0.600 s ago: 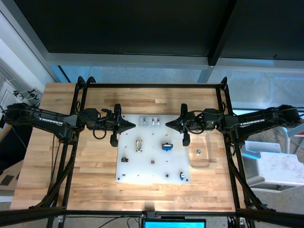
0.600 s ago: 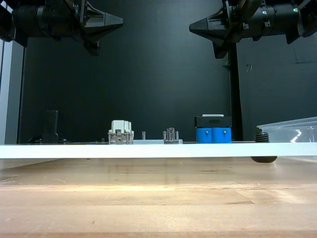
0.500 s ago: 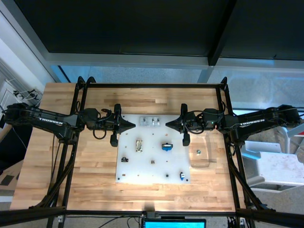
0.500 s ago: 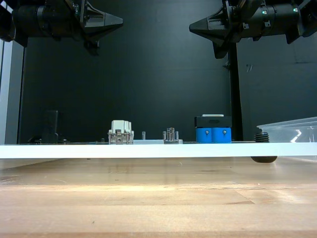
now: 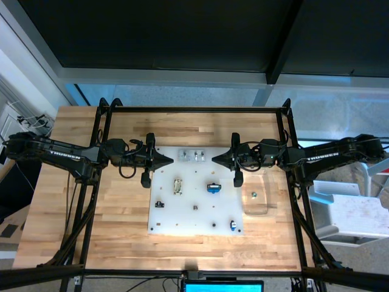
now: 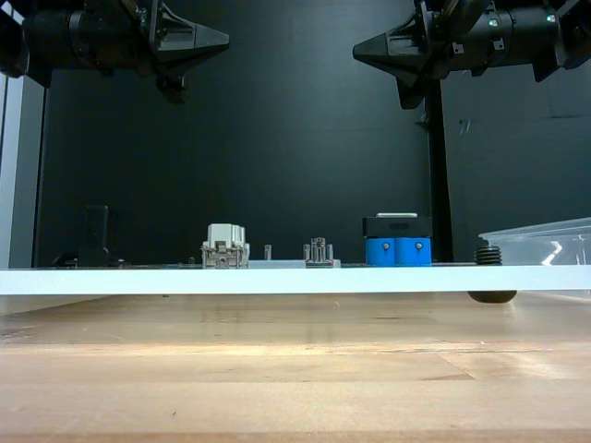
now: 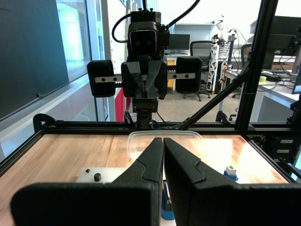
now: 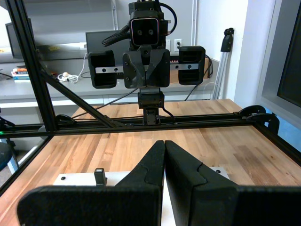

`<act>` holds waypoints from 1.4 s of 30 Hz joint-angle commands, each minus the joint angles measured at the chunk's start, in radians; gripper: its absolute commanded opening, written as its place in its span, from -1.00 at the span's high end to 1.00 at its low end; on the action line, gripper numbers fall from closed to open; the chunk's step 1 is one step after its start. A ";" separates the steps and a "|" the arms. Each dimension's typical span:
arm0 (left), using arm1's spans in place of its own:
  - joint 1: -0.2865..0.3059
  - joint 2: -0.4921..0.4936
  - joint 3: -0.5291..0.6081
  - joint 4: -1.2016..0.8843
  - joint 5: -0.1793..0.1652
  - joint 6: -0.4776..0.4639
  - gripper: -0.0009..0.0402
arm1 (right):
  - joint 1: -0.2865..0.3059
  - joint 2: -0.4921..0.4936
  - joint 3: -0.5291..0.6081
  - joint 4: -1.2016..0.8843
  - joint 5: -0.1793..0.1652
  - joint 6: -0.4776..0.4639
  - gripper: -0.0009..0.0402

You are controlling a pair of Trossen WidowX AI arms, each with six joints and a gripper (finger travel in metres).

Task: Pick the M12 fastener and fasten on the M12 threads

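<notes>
Wood tabletop (image 5: 121, 231) w/ a black frame (image 5: 194, 110) round it, dark wall (image 6: 295, 138) behind; a white board (image 5: 176, 219) lies mid-table. Nearest the front edge, the M12 threads (image 5: 214, 225) stand on the board, almost straight nearward from the tip of the right gripper (image 5: 214, 159) & well below it. Low view shows the M12 threads (image 6: 488, 256) w/ ribs bare, nothing on top. A blue-tipped fitting (image 5: 233, 226) sits just beside them, toward the right arm's side.

Next back, the M12 fastener (image 5: 254, 195) lies inside the clear tray (image 5: 258, 215), off the board's right edge, below & nearward of the right gripper's wrist, well apart from the M12 threads. A blue block connector (image 5: 213, 187) stands on the board btwn the M12 threads & the right gripper, far lower than its tip.

Further back, both grippers hang high over the board's far part, tips pointing at each other w/ a gap btwn them. The left gripper (image 5: 170, 160) is above the board's far left area; its wrist view shows the fingers (image 7: 149, 157) pressed together, only a hairline seam, nothing held. Right gripper, same story in its own wrist view: fingers (image 8: 151, 162) closed tip to tip, empty. Beyond, a grey connector (image 5: 191, 155) sits at the board's far edge, roughly midway btwn the two gripper tips & below them.
</notes>
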 commanded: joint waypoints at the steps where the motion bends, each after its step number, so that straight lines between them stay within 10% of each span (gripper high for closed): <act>1: 0.000 0.000 0.000 0.000 0.000 0.000 0.96 | 0.000 0.000 0.000 0.000 0.000 0.000 0.96; 6: 0.000 0.000 0.000 0.000 0.000 0.000 0.96 | 0.000 0.000 0.000 0.000 0.000 0.004 0.96; 10: 0.000 0.000 0.000 0.000 0.000 0.000 0.96 | 0.000 0.000 0.007 0.000 -0.023 0.220 0.96; 16: 0.000 0.000 0.000 0.000 0.000 0.000 0.96 | -0.004 -0.020 0.106 -0.364 -0.276 0.053 0.96; 29: 0.000 0.000 0.000 0.000 0.000 0.000 0.96 | 0.010 -0.013 0.394 -1.268 -0.282 -0.311 0.96; 42: 0.000 0.000 0.000 0.000 0.000 0.000 0.96 | 0.027 0.038 0.453 -1.680 -0.241 -0.474 0.96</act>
